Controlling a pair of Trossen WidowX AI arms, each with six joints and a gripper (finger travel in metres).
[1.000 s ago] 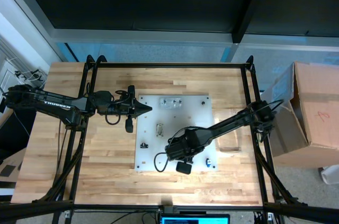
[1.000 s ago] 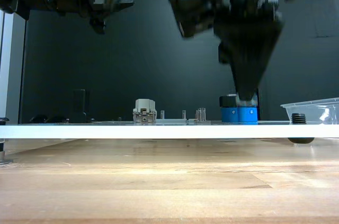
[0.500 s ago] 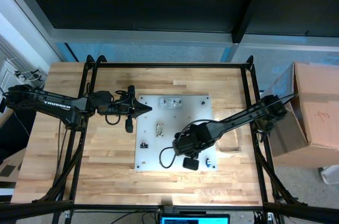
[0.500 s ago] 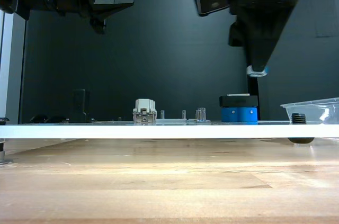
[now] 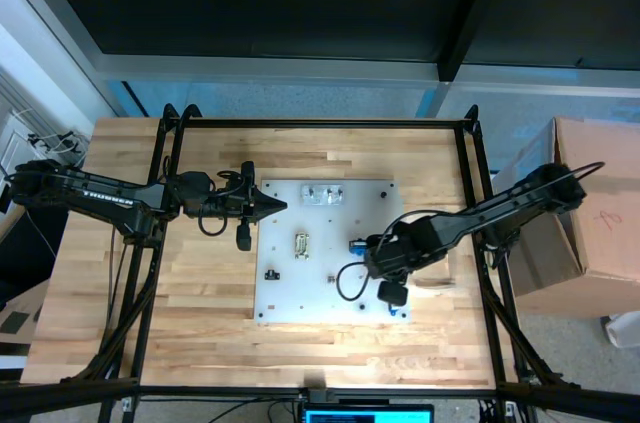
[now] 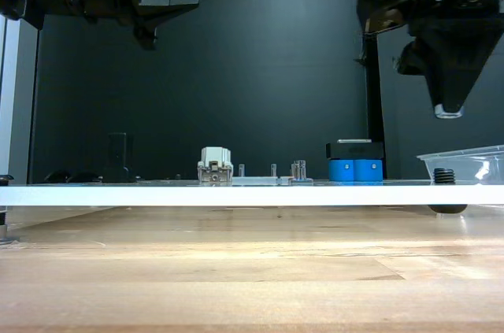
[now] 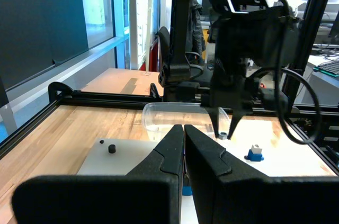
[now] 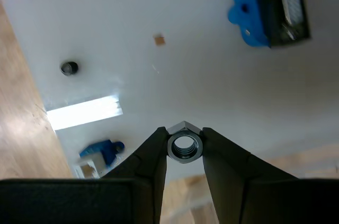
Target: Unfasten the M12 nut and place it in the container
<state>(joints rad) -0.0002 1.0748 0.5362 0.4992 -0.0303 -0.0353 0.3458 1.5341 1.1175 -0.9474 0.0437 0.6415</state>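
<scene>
While my left gripper (image 5: 278, 206) hangs over the board's (image 5: 300, 298) left edge, fingers (image 7: 168, 152) pressed together on nothing, my right gripper (image 6: 447, 110) clasps the silver nut (image 8: 185, 146) — off its bare stud (image 6: 444, 176) (ribs showing) — held high, I judge, to clear the container's (image 6: 472, 158) wall.

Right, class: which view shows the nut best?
Right wrist view: the nut, gripped in the right tool, shows hex and bore plainly. Low view shows a silver glint at that tool's tip; left wrist view a speck; high view hides it. The left tool hovers by the board's left edge.
</scene>
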